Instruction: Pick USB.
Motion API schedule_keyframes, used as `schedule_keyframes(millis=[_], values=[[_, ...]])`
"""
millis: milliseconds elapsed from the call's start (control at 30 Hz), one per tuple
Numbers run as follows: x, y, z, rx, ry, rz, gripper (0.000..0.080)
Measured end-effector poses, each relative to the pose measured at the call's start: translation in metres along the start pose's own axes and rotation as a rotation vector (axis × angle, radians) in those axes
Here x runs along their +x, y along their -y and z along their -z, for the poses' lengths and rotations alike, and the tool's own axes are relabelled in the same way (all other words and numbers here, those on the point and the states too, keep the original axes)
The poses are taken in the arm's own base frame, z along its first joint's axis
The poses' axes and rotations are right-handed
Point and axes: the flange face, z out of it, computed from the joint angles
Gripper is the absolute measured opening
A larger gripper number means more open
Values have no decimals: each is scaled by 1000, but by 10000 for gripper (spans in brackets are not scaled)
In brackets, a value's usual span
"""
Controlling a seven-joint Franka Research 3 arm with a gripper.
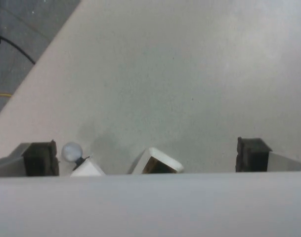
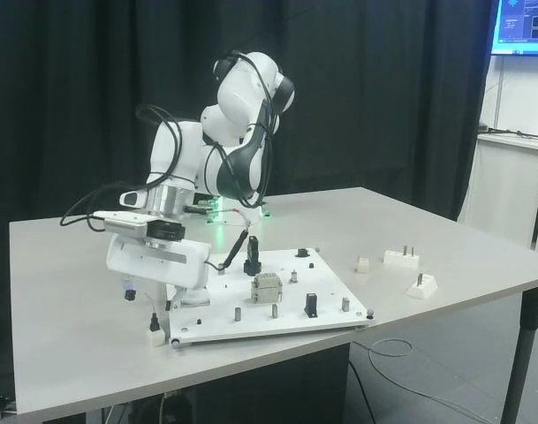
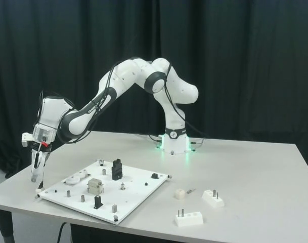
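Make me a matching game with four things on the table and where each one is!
Things:
1. gripper
2. white board
3. arm's base
4. small white blocks

Places:
A. at the back of the table, lit green at the foot
B. on the bare table beside the board, away from the gripper
C. hanging over the board's far corner
D. lying flat on the table, studded with small parts

Pairs: 1-C, 2-D, 3-A, 4-B

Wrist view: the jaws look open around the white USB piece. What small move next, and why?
Probably ease the gripper straight down a little. Its jaws stand open with the white USB piece between them, and the first room view shows the gripper apparently just above it, beside the corner of the white board. Close only once the jaws flank it.
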Motion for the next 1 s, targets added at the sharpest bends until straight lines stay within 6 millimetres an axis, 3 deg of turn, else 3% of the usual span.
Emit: schedule_keyframes(millis=[1000], values=[[21,13,32,-16,10,28,800]])
